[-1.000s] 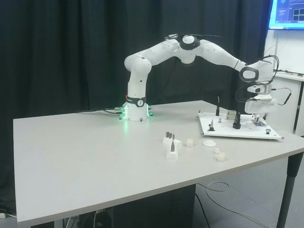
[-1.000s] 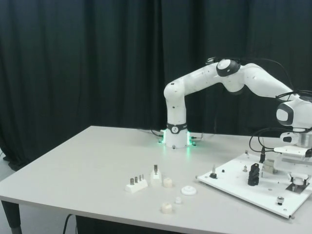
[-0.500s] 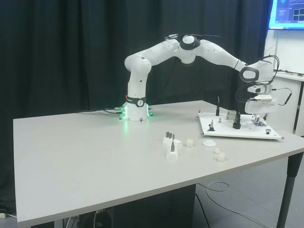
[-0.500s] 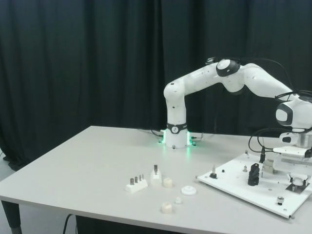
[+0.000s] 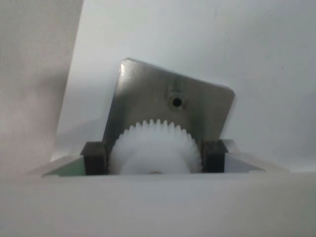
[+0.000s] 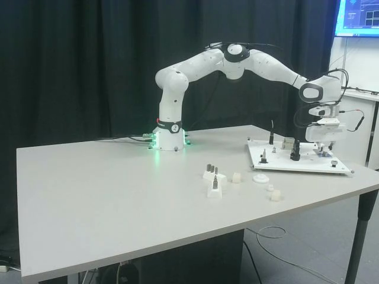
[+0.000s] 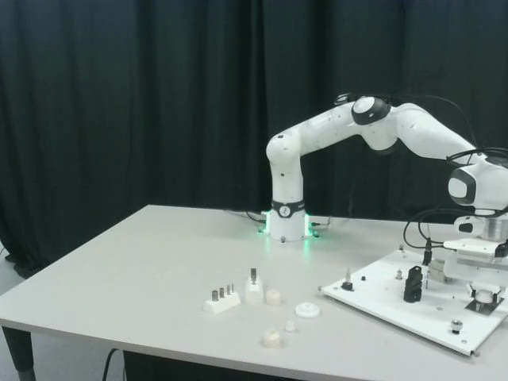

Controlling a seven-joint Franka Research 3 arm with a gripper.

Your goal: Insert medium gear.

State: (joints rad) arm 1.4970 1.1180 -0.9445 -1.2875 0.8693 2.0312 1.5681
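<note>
In the wrist view a white toothed medium gear (image 5: pixel 155 148) sits between my two black fingers (image 5: pixel 94 158), and my gripper (image 5: pixel 154 157) is shut on it. Just beyond the gear lies a grey metal plate (image 5: pixel 173 103) with a small hole (image 5: pixel 176 102) in it. In both room views my gripper (image 6: pixel 323 148) (image 7: pixel 484 292) hangs low over the far end of the white assembly board (image 6: pixel 296 163) (image 7: pixel 397 305). The gear itself is hidden there by the hand.
On the board stand a black part (image 7: pixel 412 284) and thin pegs (image 7: pixel 347 279). On the grey table before it lie a larger white gear (image 7: pixel 307 309), a white stand with pegs (image 7: pixel 221 300) and small white pieces (image 7: pixel 271 338). The table edge runs close behind the board.
</note>
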